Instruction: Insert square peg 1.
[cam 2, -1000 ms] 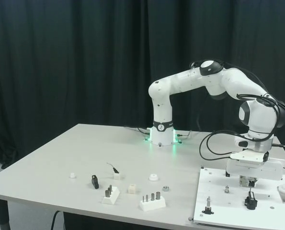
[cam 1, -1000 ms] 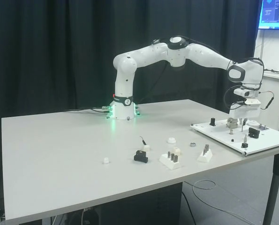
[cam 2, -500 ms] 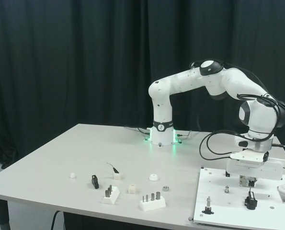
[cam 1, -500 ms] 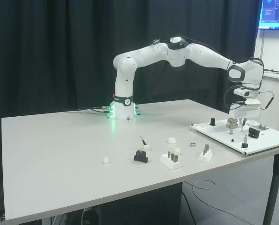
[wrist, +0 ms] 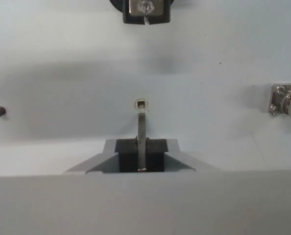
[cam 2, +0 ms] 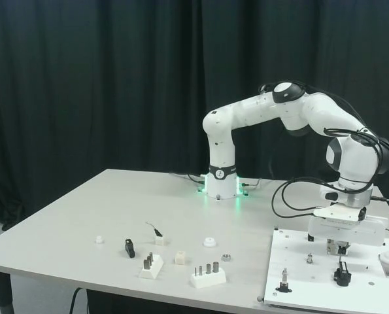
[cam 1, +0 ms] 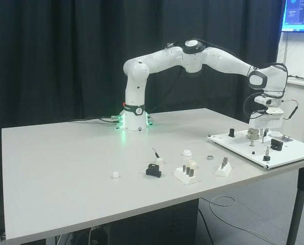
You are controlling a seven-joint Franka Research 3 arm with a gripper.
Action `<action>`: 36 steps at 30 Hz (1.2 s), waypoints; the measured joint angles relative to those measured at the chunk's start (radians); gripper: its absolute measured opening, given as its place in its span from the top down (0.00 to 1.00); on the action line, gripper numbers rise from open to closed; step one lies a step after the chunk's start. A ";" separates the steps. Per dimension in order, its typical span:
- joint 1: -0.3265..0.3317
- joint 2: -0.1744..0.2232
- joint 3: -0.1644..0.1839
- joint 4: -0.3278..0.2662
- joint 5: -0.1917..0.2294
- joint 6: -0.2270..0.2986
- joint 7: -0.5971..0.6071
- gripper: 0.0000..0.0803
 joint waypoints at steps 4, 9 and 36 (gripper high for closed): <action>0.001 0.000 0.001 0.002 0.001 0.000 0.008 0.96; 0.004 0.000 0.002 0.003 0.001 0.003 0.012 0.96; 0.002 0.001 0.004 0.002 -0.006 0.024 0.026 0.96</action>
